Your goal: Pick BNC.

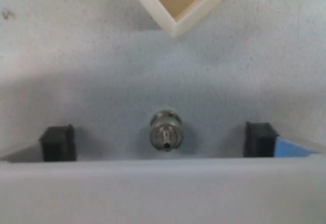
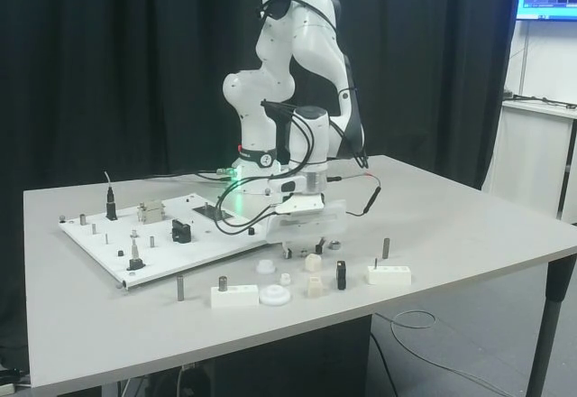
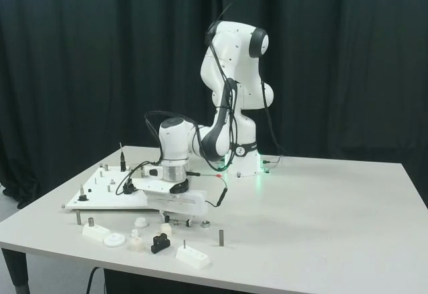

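Not picked yet, judging by this. In the wrist view, BNC (image 1: 165, 130) sitting on the grey table (image 1: 91, 71) at centre frame, a bit below the middle, small metal barrel with its end pin facing the camera. Gripper (image 1: 160, 141) spread wide, black fingertips (image 1: 58, 142) at lower left and lower right, connector roughly midway between them, clear table showing on both sides, so nothing clamped. Corner of a white tray (image 1: 175, 23) poking in at the top centre, well apart from the connector.

From the first room view: arm (image 2: 297, 63) bent low over the front of the table, hand down near the loose white parts (image 2: 270, 295) just below centre frame, white board (image 2: 162, 235) off to the left. Connector itself too hidden under the hand to spot in either room view.

So approach and lining up look pretty much done. Left to do, probably: drop the last bit, close on the barrel, lift. Round body, so could roll if the pads land off-centre.
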Controlling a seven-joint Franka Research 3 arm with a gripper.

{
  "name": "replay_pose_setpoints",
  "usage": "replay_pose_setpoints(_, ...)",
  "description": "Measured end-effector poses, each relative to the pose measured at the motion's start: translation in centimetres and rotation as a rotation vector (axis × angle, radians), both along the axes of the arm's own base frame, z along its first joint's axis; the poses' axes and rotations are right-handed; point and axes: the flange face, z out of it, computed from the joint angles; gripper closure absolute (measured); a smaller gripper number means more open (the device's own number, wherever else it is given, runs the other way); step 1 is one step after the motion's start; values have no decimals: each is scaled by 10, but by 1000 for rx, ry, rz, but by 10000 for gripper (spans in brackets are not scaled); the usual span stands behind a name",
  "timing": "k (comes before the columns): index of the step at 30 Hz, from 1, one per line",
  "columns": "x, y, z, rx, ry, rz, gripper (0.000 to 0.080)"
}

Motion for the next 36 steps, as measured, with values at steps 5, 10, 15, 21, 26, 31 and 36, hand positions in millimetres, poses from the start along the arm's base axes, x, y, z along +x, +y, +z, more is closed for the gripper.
replay_pose_setpoints(5, 0, -1, 0, 1, 3, 0, 5)
replay_pose_setpoints(10, 0, -1, 0, 3, 5, 1, 320)
replay_pose_setpoints(15, 1, 0, 0, 8, 10, 2, 484)
replay_pose_setpoints(21, 3, 1, 2, 15, 15, 5, 660)
replay_pose_setpoints(26, 5, 2, 4, 25, 24, 5, 676)
replay_pose_setpoints(31, 5, 1, 7, 37, 36, 3, 676)
replay_pose_setpoints(36, 5, -1, 12, 50, 44, -1, 676)
